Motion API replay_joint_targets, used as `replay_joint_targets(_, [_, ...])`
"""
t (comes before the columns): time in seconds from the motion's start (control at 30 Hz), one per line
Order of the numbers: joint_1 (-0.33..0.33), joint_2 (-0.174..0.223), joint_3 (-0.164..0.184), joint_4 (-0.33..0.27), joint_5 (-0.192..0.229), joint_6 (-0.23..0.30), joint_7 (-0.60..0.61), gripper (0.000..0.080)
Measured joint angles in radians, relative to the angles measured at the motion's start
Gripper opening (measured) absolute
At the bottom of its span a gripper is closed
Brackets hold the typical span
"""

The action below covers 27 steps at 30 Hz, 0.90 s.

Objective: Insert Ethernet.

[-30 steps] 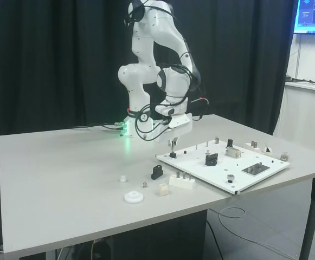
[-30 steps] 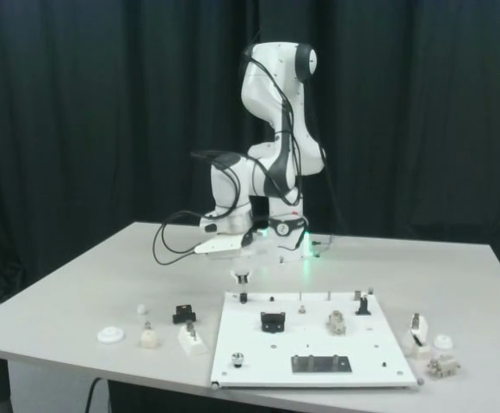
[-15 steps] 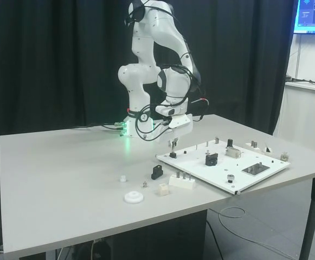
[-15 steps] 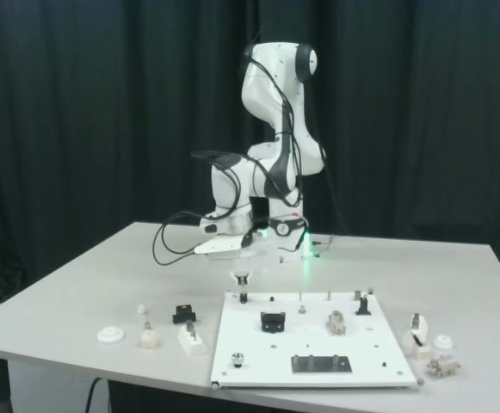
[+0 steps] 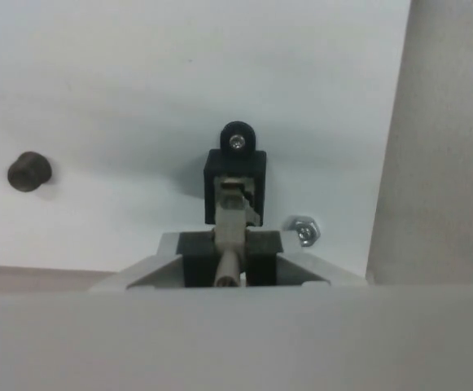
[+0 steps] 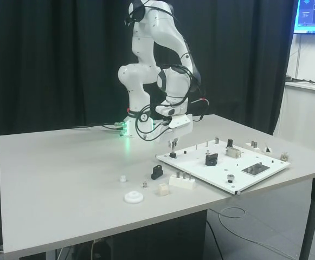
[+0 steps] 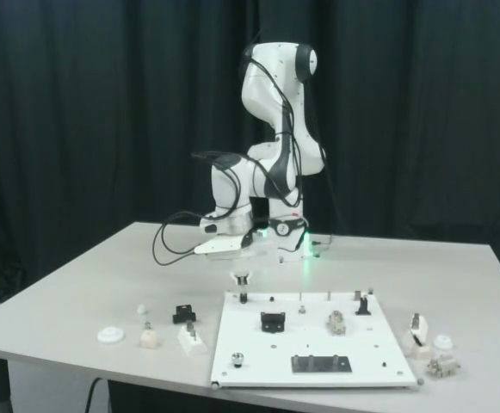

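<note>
1. The Ethernet plug is seen clenched between the two fingers of the gripper, its short cable end pointing back toward the camera.
2. The plug's tip is held right at the opening of the black socket; whether it is fully seated cannot be told.
3. The socket is fixed on the white board, at the board's corner nearest the robot base.
4. A screw is visible in the socket's round lug, on the side of the socket away from the gripper.
5. A hex nut lies on the board just beside the socket, and a black round peg stands well apart from the socket on its other side.
6. Off the board, beside the edge that the socket sits near, small loose parts are scattered on the grey table, among them a white ring and a black block.
</note>
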Motion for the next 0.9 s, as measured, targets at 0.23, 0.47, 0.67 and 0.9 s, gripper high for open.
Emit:
replay_joint_targets(0.23, [0.0, 0.0, -0.001, 0.0, -0.001, 0.001, -0.002, 0.0071])
replay_joint_targets(0.47, [0.0, 0.001, -0.002, 0.0, -0.003, 0.003, -0.002, 0.0071])
replay_joint_targets(0.67, [0.0, 0.005, -0.002, 0.0, -0.004, 0.008, -0.002, 0.0071])
replay_joint_targets(0.9, [0.0, 0.009, -0.001, 0.0, -0.004, 0.009, -0.002, 0.0071])
